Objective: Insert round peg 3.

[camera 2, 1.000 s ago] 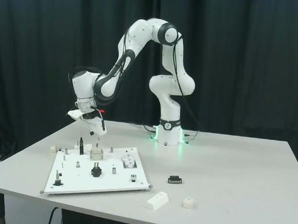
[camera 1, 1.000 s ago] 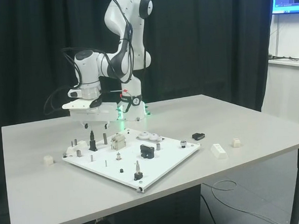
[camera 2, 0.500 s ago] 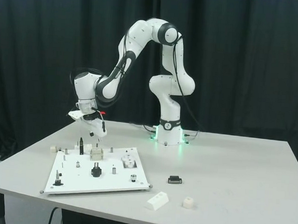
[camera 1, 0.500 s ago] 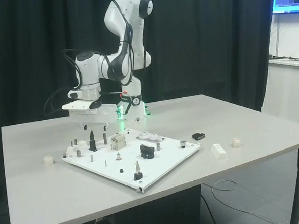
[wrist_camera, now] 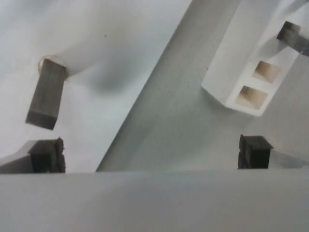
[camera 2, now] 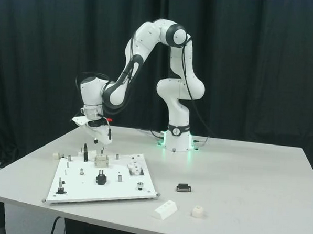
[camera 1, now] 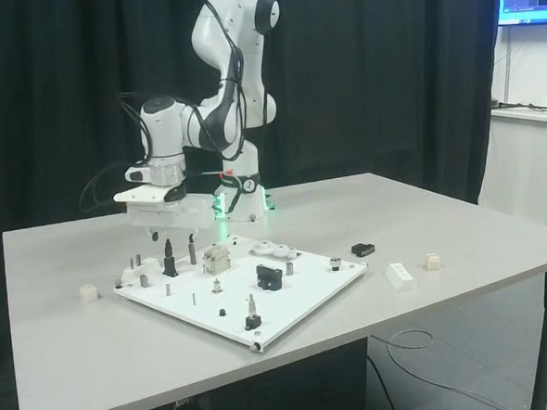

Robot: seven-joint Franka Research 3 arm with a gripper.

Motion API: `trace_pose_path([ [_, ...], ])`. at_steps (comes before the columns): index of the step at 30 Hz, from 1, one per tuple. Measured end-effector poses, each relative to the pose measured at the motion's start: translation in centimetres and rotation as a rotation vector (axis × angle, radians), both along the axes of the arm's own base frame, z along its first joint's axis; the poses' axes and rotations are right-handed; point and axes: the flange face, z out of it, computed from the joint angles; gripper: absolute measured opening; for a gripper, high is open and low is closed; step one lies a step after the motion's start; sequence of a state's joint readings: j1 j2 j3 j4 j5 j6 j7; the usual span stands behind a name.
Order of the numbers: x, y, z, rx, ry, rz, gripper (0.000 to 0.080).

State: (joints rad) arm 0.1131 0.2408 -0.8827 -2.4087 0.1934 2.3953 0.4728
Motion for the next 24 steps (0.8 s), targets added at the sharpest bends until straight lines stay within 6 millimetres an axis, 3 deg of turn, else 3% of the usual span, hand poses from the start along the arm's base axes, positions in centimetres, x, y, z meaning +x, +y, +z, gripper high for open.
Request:
trace_pose_path([
  [24,1.0,0.8,-1.3,-0.047,-0.032,-0.001,0.08],
])
